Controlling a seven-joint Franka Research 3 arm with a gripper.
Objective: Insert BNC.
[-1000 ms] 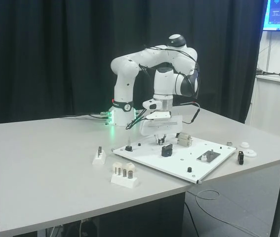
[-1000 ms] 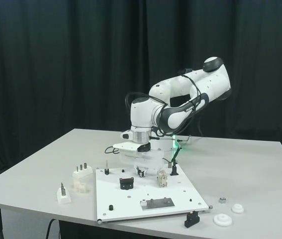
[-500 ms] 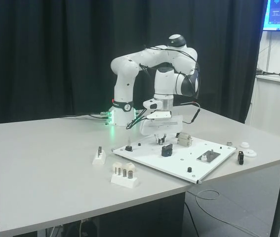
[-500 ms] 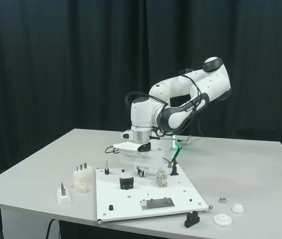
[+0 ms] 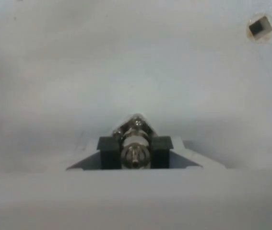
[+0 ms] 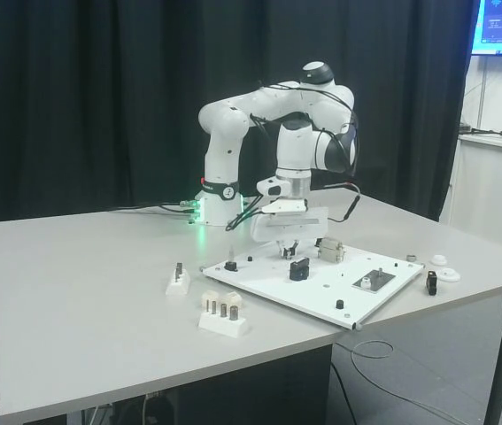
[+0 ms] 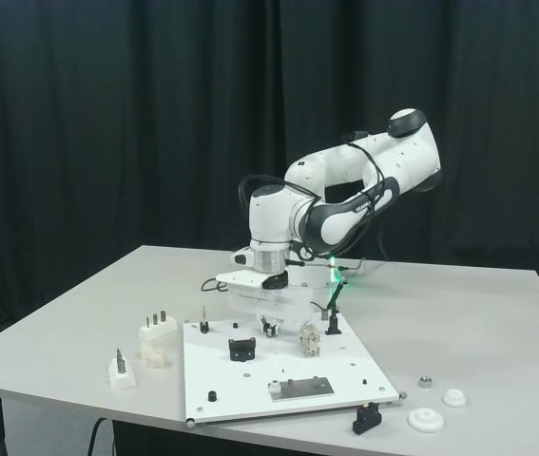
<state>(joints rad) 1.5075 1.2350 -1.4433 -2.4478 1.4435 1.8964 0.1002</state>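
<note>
Against the earlier frames I see almost no change: the gripper [image 6: 287, 251] still hangs low at mid-frame over the white board [image 6: 268, 285] on the grey surface [image 6: 82, 274]. Its fingers are clamped on the BNC connector [image 5: 135, 147], upright at the wrist view's lower centre, presumably for a straight push down. The arm [image 7: 345, 195] folds forward, wrist vertical.
</note>
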